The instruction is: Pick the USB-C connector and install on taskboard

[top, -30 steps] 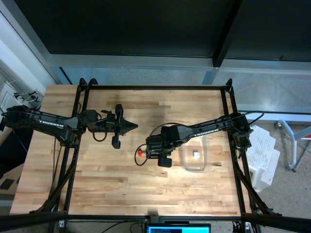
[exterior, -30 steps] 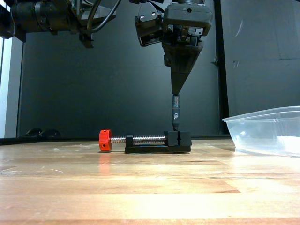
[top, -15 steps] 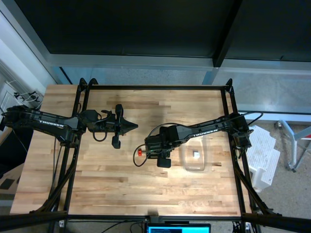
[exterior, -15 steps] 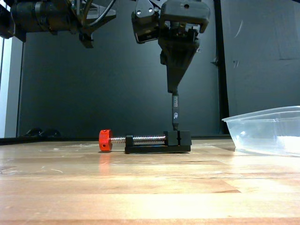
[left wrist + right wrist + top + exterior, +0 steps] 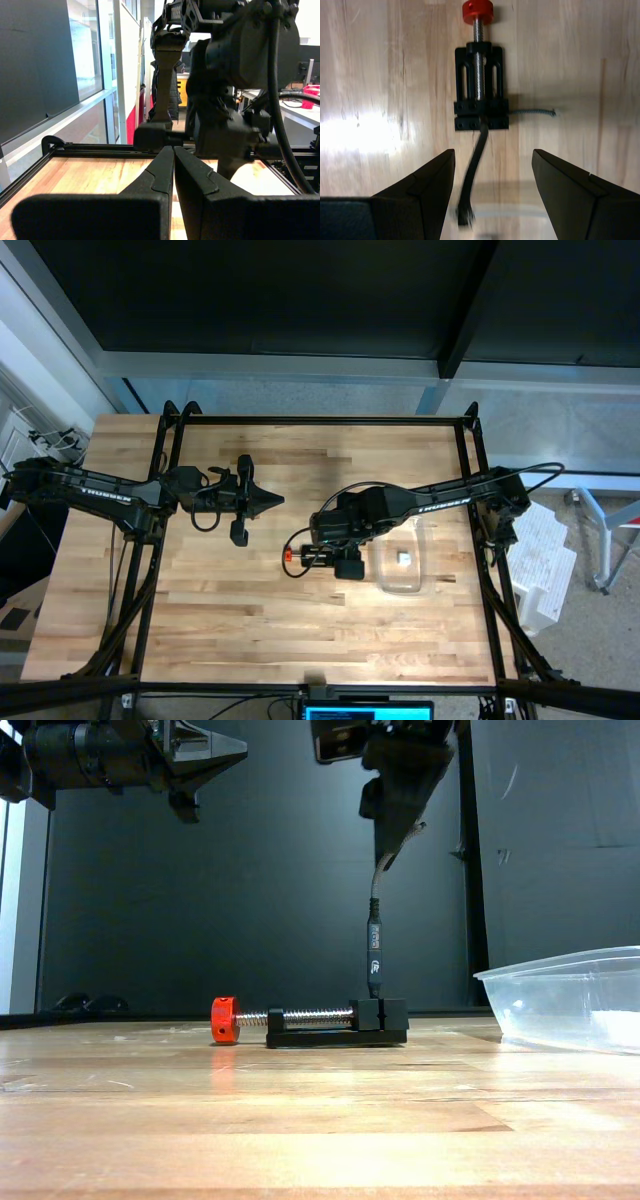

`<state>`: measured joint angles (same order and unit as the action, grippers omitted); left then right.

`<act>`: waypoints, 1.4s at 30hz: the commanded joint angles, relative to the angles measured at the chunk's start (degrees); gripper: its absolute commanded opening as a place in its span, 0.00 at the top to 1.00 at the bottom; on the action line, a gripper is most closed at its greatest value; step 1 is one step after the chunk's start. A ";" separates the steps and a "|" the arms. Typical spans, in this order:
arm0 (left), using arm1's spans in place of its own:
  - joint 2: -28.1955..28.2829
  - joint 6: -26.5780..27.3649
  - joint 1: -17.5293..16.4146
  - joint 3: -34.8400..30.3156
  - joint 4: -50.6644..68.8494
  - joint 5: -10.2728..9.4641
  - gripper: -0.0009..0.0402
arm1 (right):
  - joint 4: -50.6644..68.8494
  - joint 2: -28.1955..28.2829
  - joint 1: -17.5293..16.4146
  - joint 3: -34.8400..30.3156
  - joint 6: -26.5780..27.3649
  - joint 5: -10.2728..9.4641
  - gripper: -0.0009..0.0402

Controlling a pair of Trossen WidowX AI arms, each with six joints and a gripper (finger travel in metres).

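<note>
The taskboard (image 5: 337,1023) is a small black block lying flat on the wooden surface (image 5: 300,1100). A silver threaded screw (image 5: 310,1017) runs out of one end to a red-orange knob (image 5: 225,1019). The USB-C connector (image 5: 374,952), a thin dark-grey stick, stands upright at the block's other end. It appears seated in the block, though the joint is hard to make out. A thin cable (image 5: 385,870) curves up from its top.

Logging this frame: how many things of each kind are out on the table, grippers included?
USB-C connector, upright in the taskboard: 1
taskboard: 1
clear tray: 1
white piece, inside the tray: 1
grippers: 2 (left gripper shut, raised left of the taskboard; right gripper open, above the connector)
Total: 6
</note>
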<state>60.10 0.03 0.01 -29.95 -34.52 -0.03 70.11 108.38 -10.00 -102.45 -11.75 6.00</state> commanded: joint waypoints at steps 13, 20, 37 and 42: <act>0.02 0.00 -0.02 0.00 0.00 0.00 0.98 | 1.38 -1.70 0.00 -0.09 0.92 -0.02 0.46; 0.02 0.00 0.00 0.00 0.00 0.00 0.98 | -2.75 -4.70 0.28 0.04 3.61 0.02 0.50; 0.02 0.00 0.00 0.00 0.00 0.00 0.98 | -26.86 -19.91 6.38 16.33 9.81 -0.07 0.64; 0.00 0.00 0.00 0.00 0.00 0.00 0.98 | -35.47 -25.73 8.31 25.00 10.84 -1.57 0.73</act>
<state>60.10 0.05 0.01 -29.95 -34.50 -0.03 37.01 84.03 -2.15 -79.55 -1.54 5.43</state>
